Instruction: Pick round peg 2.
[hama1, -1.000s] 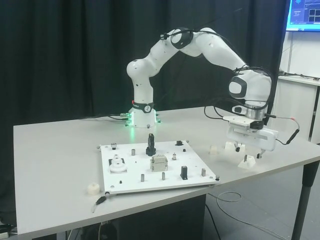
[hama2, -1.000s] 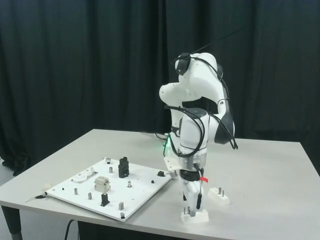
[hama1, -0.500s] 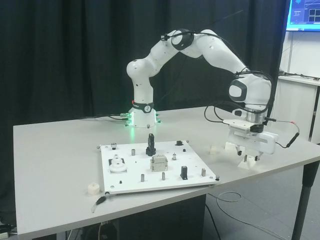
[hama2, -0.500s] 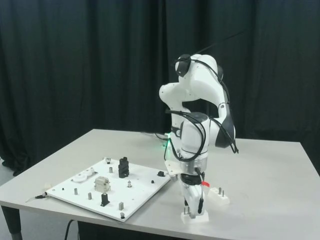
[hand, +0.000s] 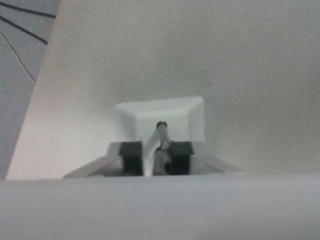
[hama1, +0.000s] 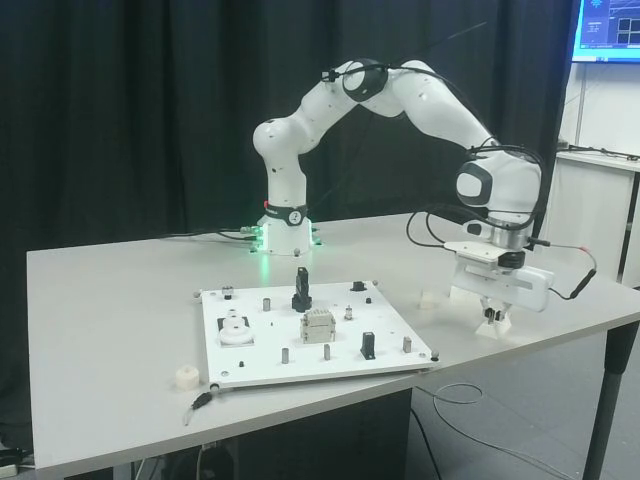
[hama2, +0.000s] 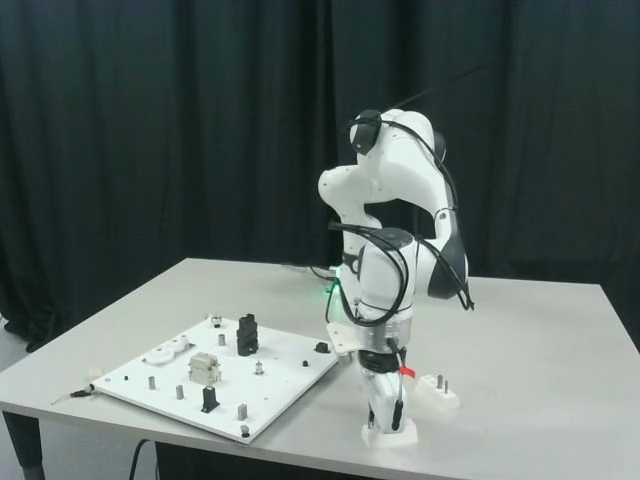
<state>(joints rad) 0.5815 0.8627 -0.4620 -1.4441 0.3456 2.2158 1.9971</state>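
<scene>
The gripper (hama1: 494, 306) has come straight down over the last second and now sits low over the small white holder block (hama2: 390, 434) near the table's (hama1: 120, 290) front edge, well apart from the white assembly board (hama1: 310, 335). Earlier its fingertips hung clearly above the block; now, in both room views, they reach down to it.

Round peg 2 (hand: 161, 131) stands upright in that holder block, a thin grey pin with a dark top. In the wrist view its shaft runs up between the two black finger pads (hand: 131, 151), which flank it closely on either side. A narrow gap appears to remain on one side at least, so the fingers read as slightly parted around the peg, not yet clamped on it (the view is too tight to rule out light contact).

A second white holder with its own peg (hama2: 437, 388) sits just beside, further in on the table, untouched.

The descent looks finished, which puts the task at the grasp itself: closing on the shaft comes next, then a straight lift so the peg draws cleanly out of its hole.
</scene>
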